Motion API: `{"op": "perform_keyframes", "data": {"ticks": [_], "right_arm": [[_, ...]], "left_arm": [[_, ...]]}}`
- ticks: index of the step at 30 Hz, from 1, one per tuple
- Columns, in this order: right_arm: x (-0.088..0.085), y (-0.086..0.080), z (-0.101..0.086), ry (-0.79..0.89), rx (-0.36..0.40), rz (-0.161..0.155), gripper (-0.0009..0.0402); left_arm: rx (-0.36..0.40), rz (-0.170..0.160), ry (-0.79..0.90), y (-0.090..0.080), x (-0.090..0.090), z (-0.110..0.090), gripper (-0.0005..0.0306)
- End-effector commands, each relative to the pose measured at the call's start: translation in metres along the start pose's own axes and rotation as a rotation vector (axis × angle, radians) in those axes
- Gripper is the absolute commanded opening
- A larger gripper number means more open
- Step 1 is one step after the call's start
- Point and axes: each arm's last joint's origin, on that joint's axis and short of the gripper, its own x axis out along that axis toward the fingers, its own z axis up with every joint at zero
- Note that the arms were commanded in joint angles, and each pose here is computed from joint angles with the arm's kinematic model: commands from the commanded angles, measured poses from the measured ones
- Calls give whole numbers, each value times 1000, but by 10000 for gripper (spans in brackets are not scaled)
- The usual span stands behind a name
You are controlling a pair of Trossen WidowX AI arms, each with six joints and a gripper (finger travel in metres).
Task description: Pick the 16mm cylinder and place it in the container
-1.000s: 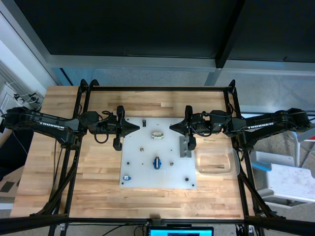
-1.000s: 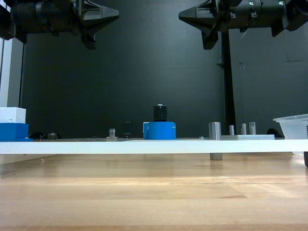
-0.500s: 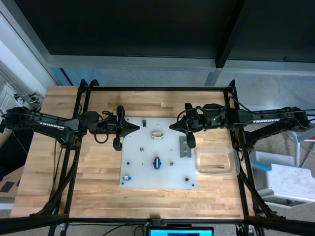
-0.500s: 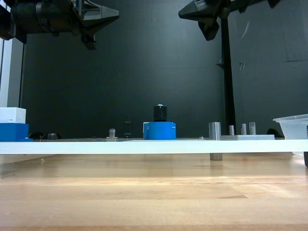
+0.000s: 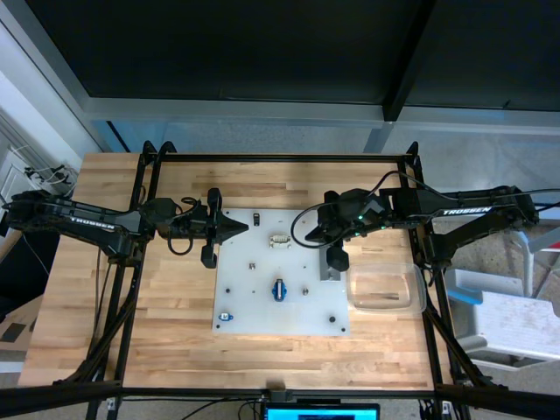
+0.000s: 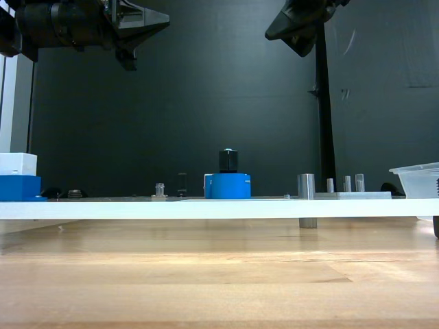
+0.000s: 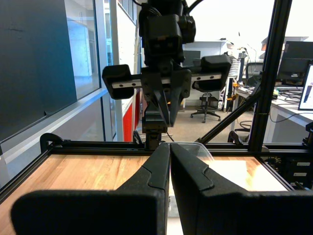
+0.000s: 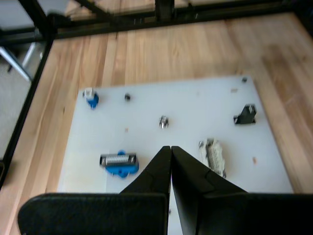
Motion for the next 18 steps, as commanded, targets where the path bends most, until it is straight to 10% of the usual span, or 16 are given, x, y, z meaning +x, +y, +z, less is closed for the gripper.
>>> {"op": "perform_keyframes", "data": {"ticks": [1, 18], "right_arm": [[2, 5, 0, 32, -8, 9, 0], [31, 36, -12, 227, -76, 38, 0]], "left_arm": [[0, 0, 0, 0, 0, 0, 0], [0, 0, 0, 0, 0, 0, 0]]}}
